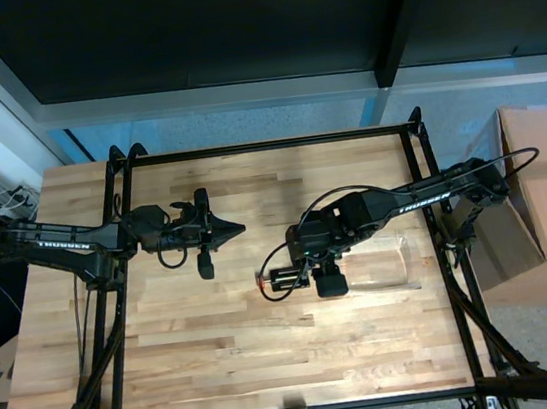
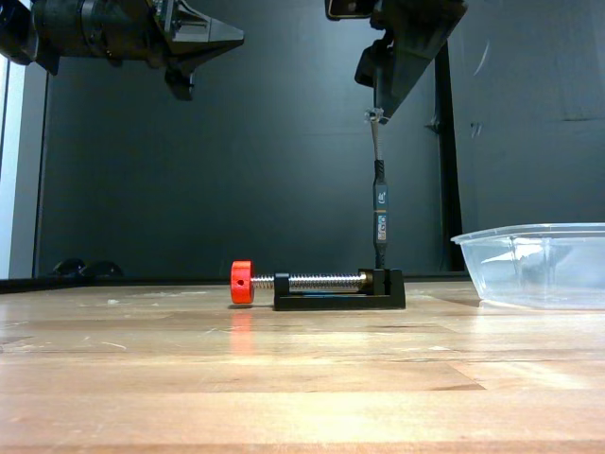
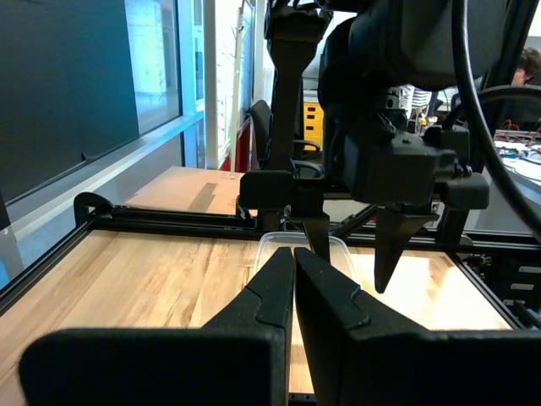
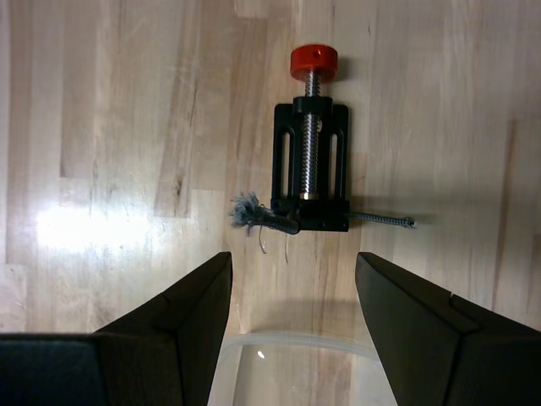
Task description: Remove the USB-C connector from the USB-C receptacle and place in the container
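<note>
Wood table (image 1: 219,323), dark wall (image 2: 284,142); left gripper (image 1: 240,230) clenched aloft, right gripper (image 4: 292,258) released above seated, upright USB-C connector (image 2: 380,213).

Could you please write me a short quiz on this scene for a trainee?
1. True or false: the USB-C connector stands upright in the clamp, outside the container.
2. The right gripper is: A) open above the connector; B) shut on the connector; C) inside the container.
3. Fill in: the left gripper, raised to the left of the clamp, is ____.
Key: 1 true; 2 A; 3 shut.
</note>
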`<action>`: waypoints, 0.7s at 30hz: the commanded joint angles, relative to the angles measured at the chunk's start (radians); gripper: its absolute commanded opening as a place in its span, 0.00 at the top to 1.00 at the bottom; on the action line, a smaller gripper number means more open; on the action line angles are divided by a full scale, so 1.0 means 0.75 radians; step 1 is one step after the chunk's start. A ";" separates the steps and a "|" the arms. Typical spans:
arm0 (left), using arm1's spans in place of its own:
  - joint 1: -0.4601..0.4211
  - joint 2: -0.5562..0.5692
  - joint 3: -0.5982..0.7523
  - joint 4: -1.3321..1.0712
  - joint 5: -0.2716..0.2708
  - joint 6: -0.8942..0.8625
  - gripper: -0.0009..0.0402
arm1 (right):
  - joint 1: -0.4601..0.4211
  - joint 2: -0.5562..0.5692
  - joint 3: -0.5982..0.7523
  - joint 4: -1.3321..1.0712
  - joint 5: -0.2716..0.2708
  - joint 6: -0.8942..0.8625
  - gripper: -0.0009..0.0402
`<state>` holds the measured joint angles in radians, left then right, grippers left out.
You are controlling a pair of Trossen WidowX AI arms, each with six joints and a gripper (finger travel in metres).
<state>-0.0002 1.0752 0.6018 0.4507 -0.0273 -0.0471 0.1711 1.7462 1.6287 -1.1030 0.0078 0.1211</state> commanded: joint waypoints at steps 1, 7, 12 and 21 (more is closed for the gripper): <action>0.001 0.000 0.001 0.001 0.000 0.000 0.98 | 0.000 0.013 0.001 -0.009 0.000 0.000 0.49; 0.001 0.000 0.001 0.002 0.000 0.000 0.98 | 0.000 0.027 -0.005 -0.013 0.002 0.008 0.49; 0.001 0.000 0.001 0.001 0.000 0.000 0.98 | 0.003 0.084 -0.005 0.000 0.005 0.009 0.49; 0.001 0.000 0.001 0.001 0.000 0.000 0.98 | 0.005 0.198 -0.005 0.092 0.000 0.012 0.49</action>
<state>-0.0002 1.0752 0.6022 0.4511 -0.0277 -0.0471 0.1745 1.8820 1.6264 -1.0424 0.0105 0.1295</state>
